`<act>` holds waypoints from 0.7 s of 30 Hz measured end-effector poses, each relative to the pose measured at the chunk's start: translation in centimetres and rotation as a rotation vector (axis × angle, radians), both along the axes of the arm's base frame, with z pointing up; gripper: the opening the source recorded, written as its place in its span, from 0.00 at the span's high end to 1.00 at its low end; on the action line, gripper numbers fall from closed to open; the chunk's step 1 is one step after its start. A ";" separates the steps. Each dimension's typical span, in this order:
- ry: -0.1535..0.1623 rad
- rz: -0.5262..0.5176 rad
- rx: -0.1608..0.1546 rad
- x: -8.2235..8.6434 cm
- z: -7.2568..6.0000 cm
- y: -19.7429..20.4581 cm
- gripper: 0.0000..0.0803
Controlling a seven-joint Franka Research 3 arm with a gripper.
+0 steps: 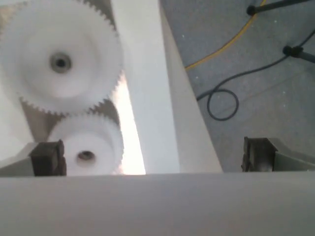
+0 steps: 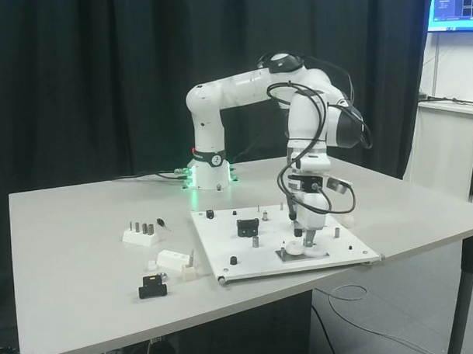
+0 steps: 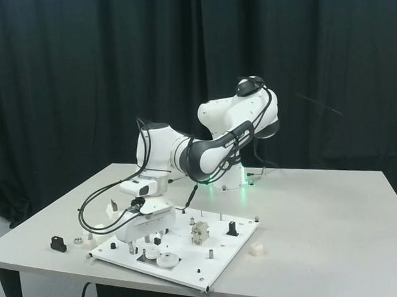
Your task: Insert medium gear.
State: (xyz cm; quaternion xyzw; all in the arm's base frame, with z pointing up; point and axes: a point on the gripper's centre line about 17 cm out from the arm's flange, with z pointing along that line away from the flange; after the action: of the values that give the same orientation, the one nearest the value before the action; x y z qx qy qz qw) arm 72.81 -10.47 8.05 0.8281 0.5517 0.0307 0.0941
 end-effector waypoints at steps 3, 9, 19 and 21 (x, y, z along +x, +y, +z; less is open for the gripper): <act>-0.006 -0.003 -0.002 0.3 -0.1 -0.4 0.00; -0.017 -0.027 0.002 0.8 -0.6 -1.0 0.00; -0.024 -0.044 0.009 1.2 -1.2 -1.5 0.00; -0.023 -0.045 0.010 1.2 -1.3 -1.6 0.00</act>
State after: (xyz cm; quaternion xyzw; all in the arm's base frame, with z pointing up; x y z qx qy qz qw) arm 74.01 -12.05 6.75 0.8404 0.5316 0.0409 0.0968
